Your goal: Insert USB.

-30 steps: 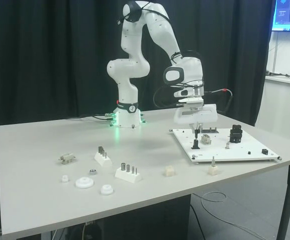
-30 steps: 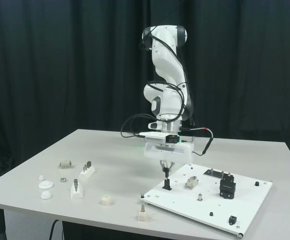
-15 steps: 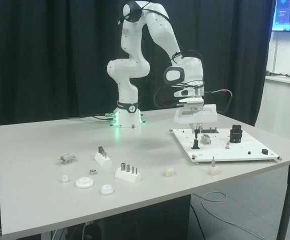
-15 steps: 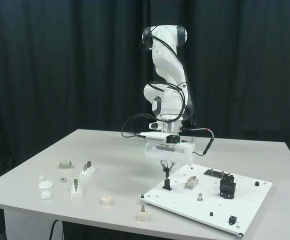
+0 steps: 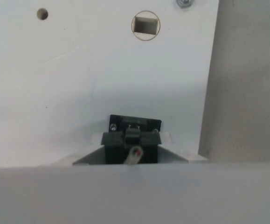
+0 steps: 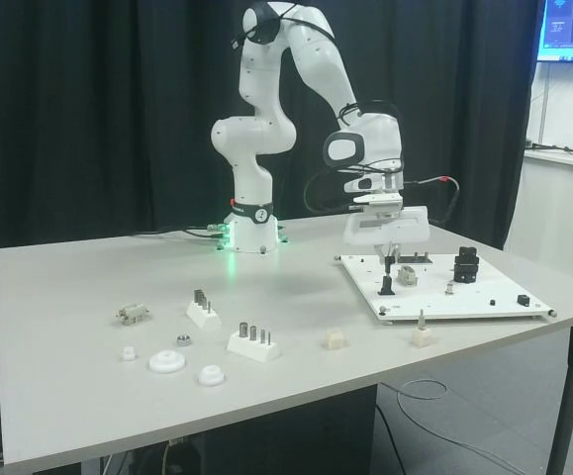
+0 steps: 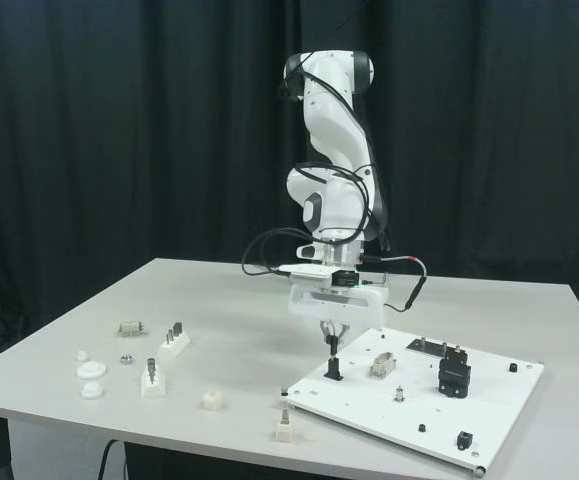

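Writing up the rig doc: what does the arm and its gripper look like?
White arm of rounded segments with black bands at the joints, green light at its base. A black cable loops around the wrist. The gripper has a white boxy body and slim dark fingers.

Your arm is a white seven-joint unit built of rounded, glossy shells. Black rings mark the seams between its links, and a black cap sits at the topmost joint. The base column carries a black band with a small marking, and green light glows around its foot. Above the pincer, the wrist housing shows a grey oval panel with a dark rim. A flat white hand block sits directly above the pincer. Black cables loop from the wrist on either side of the hand block.
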Motion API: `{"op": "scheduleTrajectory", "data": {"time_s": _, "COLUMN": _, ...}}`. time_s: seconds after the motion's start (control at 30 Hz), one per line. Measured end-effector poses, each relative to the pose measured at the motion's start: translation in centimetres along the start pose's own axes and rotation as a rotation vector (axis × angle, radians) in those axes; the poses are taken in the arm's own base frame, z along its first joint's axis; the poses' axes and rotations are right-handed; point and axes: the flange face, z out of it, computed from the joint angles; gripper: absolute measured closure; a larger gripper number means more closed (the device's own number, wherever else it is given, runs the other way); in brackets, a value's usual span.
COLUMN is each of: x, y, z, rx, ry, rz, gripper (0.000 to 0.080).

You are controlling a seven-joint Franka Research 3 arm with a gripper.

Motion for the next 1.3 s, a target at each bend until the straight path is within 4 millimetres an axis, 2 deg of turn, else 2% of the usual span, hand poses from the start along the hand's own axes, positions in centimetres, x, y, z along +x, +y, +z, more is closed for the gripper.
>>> {"op": "scheduleTrajectory", "data": {"time_s": 1.3, "x": 0.28, "y": -0.19, "z": 0.11, "rx": 0.015, "ry": -0.001, "rz": 0.005, "gripper": 0.0735}}
